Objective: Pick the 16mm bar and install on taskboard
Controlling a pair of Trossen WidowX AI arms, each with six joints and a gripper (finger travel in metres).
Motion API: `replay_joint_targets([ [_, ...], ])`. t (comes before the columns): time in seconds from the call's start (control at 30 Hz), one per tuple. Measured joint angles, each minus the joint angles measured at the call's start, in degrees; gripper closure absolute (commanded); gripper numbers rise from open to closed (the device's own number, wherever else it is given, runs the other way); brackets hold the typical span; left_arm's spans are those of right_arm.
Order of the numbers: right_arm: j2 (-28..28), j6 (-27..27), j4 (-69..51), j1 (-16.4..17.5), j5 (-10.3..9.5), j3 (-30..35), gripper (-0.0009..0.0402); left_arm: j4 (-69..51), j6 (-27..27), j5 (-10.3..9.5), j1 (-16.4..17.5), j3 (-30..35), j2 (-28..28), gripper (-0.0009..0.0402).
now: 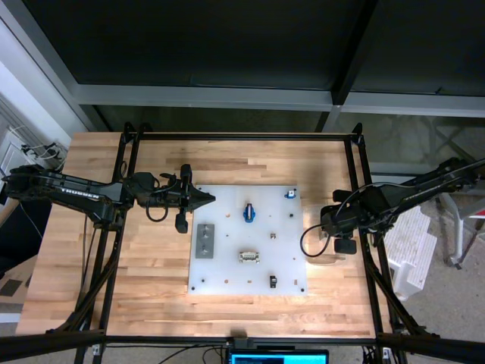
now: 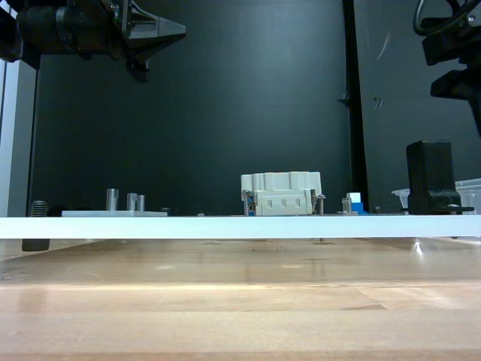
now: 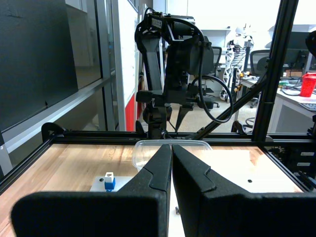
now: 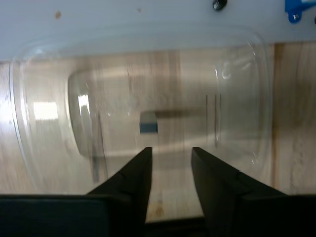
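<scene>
Now right gripper (image 4: 171, 150) over clear tray (image 4: 261, 98), fingers (image 4: 138, 168) spread, 16mm bar (image 4: 148, 122) lying inside.
Descend straight and centre the bar between the fingers before closing. Left gripper (image 3: 172, 146), fingers pressed together, hovers at left edge of taskboard (image 1: 227, 280).

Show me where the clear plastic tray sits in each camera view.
High view: clear tray just right of the taskboard.
Low view: tray far right, behind a tall black fitting.
Left wrist view: tray across the board, beyond the shut left gripper, which is raised over the board's left edge.
Right wrist view: tray directly below the open right gripper.
Shared landmark: small blue fitting at the board's corner.
</scene>
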Motion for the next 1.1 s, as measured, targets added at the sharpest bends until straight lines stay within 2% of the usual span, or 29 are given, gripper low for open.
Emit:
replay_joint_targets([
  [0.17, 0.13, 0.11, 4.52, 0.15, -0.22, -2.84, 0.0203, 0.02, 0.00, -0.02, 0.00, 0.00, 0.00, 0.0393],
  [0.33, 1.09, -0.50, 5.33, 0.48, -0.35, -4.98, 0.0184, 0.00, 0.00, 0.00, 0.00, 0.02, 0.00, 0.0393],
  [1.1, 3.39, -0.74, 16.04, 3.23, -0.48, -13.11, 0.0181, 0.02, 0.00, 0.00, 0.00, 0.00, 0.00, 0.0393],
])
